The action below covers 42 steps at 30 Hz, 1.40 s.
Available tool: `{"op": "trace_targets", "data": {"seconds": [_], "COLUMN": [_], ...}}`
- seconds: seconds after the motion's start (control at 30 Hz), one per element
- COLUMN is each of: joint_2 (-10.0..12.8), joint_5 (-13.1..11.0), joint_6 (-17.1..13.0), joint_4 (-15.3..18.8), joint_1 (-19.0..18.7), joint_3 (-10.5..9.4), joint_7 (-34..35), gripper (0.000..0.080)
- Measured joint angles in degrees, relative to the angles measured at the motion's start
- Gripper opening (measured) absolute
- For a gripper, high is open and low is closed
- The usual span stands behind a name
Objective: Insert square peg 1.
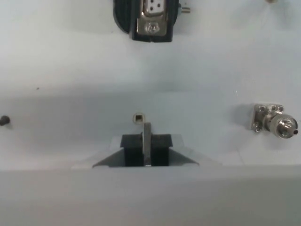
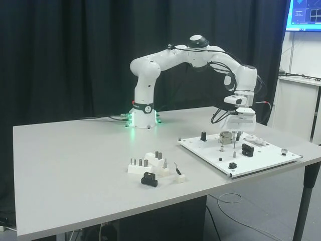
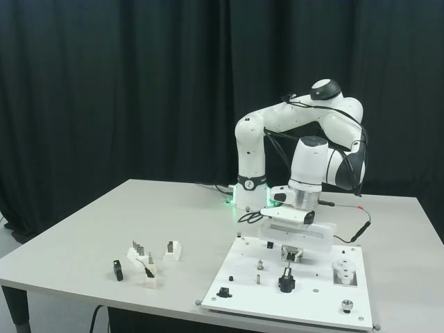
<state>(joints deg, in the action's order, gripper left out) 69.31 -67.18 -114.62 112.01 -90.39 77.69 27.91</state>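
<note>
**Peg held above its hole, insertion not yet made**

Peg point(image 1: 147, 143), a slim grey square bar, stands upright between the black pads point(image 1: 132, 149) of the tool point(image 1: 146, 153), just below the middle of the wrist view. The tool is closed on it, gripping it on two sides. Directly past the peg's far end lies a small square hole point(image 1: 138, 117) in the white board point(image 1: 70, 70), slightly left of the peg's line. Whether the peg's tip touches the board cannot be told from this view.

In the first room view the tool point(image 2: 234, 136) hangs low over the white board point(image 2: 261, 163) at the right of the frame, with the peg point(image 2: 234, 141) pointing down just above it. The second room view shows the same: the tool point(image 3: 288, 255) sits close over the board point(image 3: 243, 288), in the lower right part of the frame.

By my reading, the pick-up is done and the carry to the board is done; what remains is a fine sideways alignment with the hole, the descent and the release.

Around the hole, a black connector point(image 1: 149, 21) sits at the top centre of the wrist view and a threaded metal fitting point(image 1: 275, 123) at the right. On the grey surface point(image 2: 75, 160), left of the board, white holders point(image 2: 150, 163) carry further pegs.
</note>
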Motion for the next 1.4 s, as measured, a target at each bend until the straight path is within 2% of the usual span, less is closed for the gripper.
{"op": "trace_targets", "data": {"seconds": [1.4], "joint_2": [0.0], "joint_5": [-0.31], "joint_6": [-0.9], "joint_4": [-0.14], "joint_1": [-0.25], "joint_3": [-0.2], "joint_7": [2.36], "gripper": [0.003]}}
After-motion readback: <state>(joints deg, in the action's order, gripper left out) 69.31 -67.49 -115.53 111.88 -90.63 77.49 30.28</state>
